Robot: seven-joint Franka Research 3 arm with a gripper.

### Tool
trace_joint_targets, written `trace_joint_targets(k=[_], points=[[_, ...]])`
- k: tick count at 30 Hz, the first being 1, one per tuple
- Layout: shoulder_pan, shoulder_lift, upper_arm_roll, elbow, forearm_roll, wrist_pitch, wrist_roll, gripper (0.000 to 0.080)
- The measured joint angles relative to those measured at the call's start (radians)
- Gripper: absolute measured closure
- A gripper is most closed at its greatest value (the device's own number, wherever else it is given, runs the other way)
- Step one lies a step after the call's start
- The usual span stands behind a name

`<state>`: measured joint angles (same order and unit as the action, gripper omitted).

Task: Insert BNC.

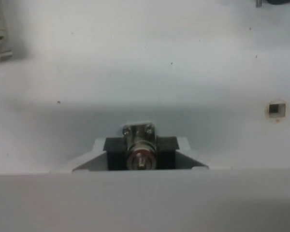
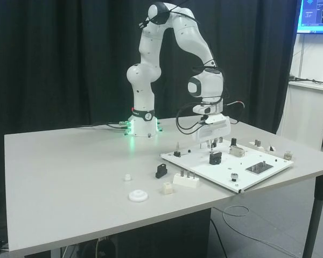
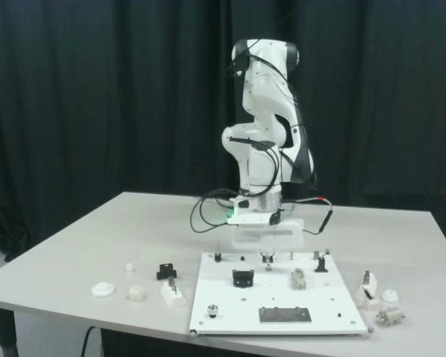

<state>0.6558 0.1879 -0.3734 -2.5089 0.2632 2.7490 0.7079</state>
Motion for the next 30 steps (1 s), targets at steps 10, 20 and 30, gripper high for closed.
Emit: trace_joint_targets(k=[10,20,30], points=[[0.0,0.011,0.0,0.0,0.0,0.011,0.0,0.068],[0.0,0.016,0.0,0.0,0.0,0.013,0.0,0.068],[0.0,0.019,0.005,0.0,0.0,0.013,0.0,0.068]])
